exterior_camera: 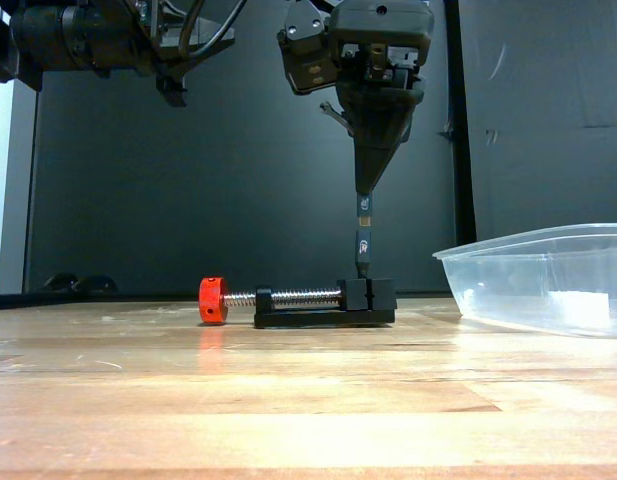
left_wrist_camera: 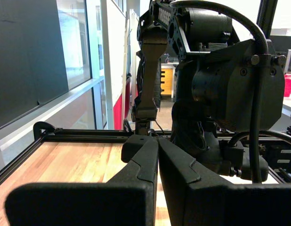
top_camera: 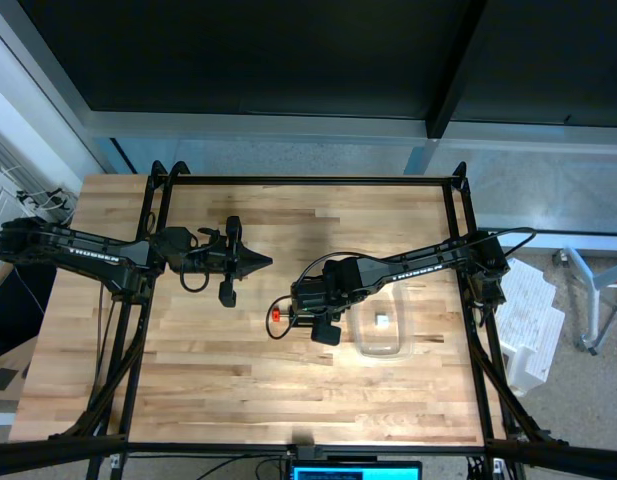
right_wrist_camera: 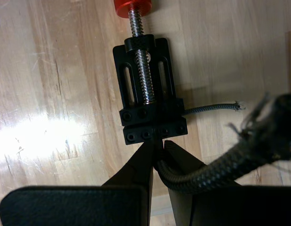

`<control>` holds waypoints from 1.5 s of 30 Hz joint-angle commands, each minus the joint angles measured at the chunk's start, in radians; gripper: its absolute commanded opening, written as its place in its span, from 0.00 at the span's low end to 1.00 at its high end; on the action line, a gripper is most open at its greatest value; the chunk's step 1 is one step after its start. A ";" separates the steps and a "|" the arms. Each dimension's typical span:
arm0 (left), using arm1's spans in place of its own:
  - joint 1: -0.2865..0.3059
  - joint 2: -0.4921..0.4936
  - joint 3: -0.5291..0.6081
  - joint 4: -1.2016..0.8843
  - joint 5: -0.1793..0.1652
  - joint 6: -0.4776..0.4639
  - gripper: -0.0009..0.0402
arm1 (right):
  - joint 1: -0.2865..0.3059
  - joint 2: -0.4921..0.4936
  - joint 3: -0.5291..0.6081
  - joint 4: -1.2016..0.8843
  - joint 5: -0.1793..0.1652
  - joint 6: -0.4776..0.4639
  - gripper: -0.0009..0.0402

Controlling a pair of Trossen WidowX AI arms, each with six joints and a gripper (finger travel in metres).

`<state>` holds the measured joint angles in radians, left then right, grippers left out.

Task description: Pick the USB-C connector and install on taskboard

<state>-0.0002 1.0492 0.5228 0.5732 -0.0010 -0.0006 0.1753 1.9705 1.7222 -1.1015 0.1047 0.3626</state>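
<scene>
The taskboard (exterior_camera: 323,303) is a small black block lying on the wood, with a red-orange knob (exterior_camera: 213,300) on a screw at its left end and a thin upright pin (exterior_camera: 363,250) at its right end. My right gripper (exterior_camera: 363,200) points straight down over that pin, shut on the USB-C connector (exterior_camera: 363,210), a tiny dark piece sticking out below the fingertips. The connector's lower end sits just over the pin's top; I cannot tell if they touch. In the right wrist view the taskboard (right_wrist_camera: 121,80) lies just beyond the gripper (right_wrist_camera: 157,143). My left gripper (top_camera: 258,262) hovers shut, left of centre.
A clear plastic tray (top_camera: 396,345) holding a small white square piece (top_camera: 382,320) stands just right of the taskboard. A braided cable (right_wrist_camera: 216,165) runs past the right fingers. A black metal frame (top_camera: 308,180) borders the table.
</scene>
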 commanded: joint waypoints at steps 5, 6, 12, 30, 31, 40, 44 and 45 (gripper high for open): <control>0.000 0.000 0.000 0.000 0.000 0.000 0.02 | 0.000 0.008 -0.003 0.008 0.000 0.000 0.02; 0.000 0.000 0.000 0.000 0.000 0.000 0.02 | 0.000 0.008 -0.003 0.008 0.000 0.000 0.02; 0.000 0.000 0.000 0.000 0.000 0.000 0.02 | 0.000 0.008 -0.004 0.010 0.001 -0.003 0.02; 0.000 0.000 0.000 0.000 0.000 0.000 0.02 | -0.001 0.002 -0.003 0.000 0.006 -0.013 0.02; 0.000 0.000 0.000 0.000 0.000 0.000 0.02 | 0.000 0.002 -0.003 0.001 0.006 -0.013 0.02; 0.000 0.000 0.000 0.000 0.000 0.000 0.02 | 0.000 0.002 -0.004 0.005 0.007 -0.031 0.02; 0.000 0.000 0.000 0.000 0.000 0.000 0.02 | 0.000 0.002 -0.005 0.008 0.008 -0.037 0.02; 0.000 0.000 0.000 0.000 0.000 0.000 0.02 | -0.001 0.002 -0.005 0.009 0.008 -0.039 0.02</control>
<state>-0.0002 1.0492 0.5224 0.5728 -0.0006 -0.0006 0.1745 1.9720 1.7176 -1.0943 0.1116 0.3260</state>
